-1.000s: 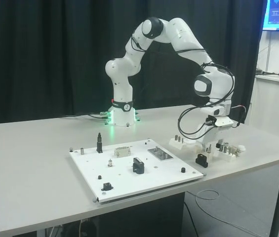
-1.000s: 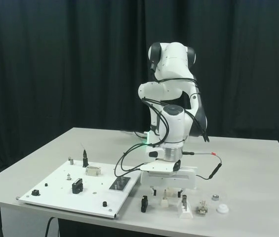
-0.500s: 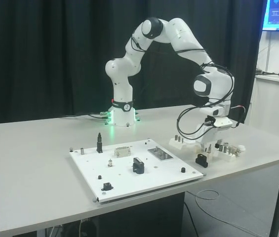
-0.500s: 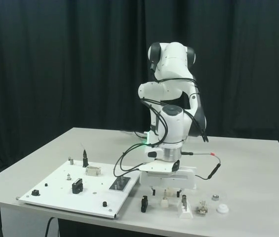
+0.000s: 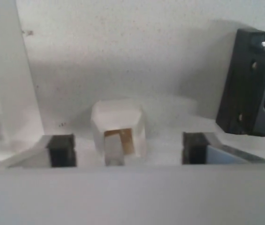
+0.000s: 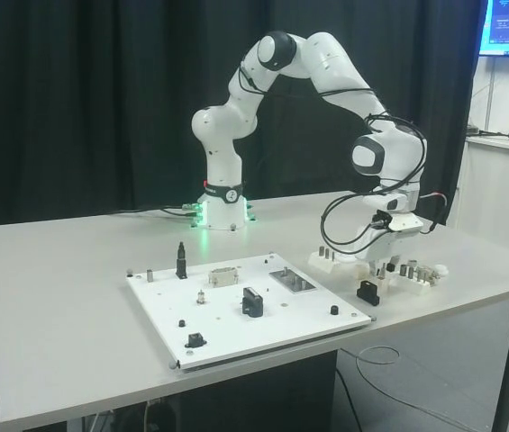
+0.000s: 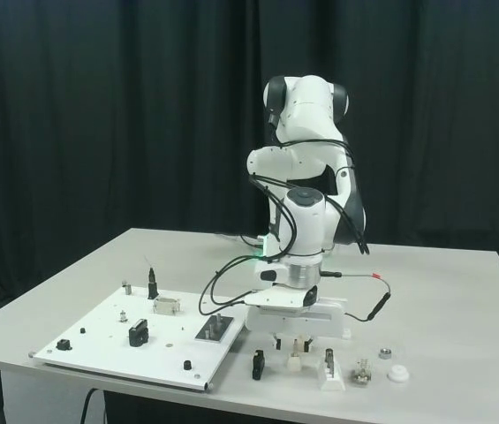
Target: Pick Ethernet.
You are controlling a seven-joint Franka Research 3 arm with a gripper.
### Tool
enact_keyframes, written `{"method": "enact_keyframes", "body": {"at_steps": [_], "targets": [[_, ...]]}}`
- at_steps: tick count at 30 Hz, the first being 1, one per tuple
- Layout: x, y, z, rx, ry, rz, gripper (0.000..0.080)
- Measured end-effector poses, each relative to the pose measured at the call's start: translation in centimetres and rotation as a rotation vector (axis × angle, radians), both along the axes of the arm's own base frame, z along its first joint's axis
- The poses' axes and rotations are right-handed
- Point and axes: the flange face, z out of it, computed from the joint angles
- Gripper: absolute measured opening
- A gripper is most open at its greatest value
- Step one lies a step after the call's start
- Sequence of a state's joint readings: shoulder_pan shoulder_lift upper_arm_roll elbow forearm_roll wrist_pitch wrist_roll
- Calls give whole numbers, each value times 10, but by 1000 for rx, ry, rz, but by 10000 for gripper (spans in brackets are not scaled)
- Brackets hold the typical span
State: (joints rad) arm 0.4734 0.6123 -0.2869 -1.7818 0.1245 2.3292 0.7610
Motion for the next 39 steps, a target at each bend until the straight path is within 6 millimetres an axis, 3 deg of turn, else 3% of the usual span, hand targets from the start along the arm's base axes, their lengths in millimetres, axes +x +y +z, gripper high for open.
{"method": "enact_keyframes", "body": {"at_steps": [8, 9, 13, 14, 28, 39], "targets": [[2, -3, 3, 0, 0, -2, 550], [2, -3, 3, 0, 1, -1, 232], [2, -3, 3, 1, 1, -1, 232], [3, -3, 3, 1, 1, -1, 70], [2, 1, 4, 4, 10, 4, 70], [8, 7, 18, 3, 46, -6, 70]]}}
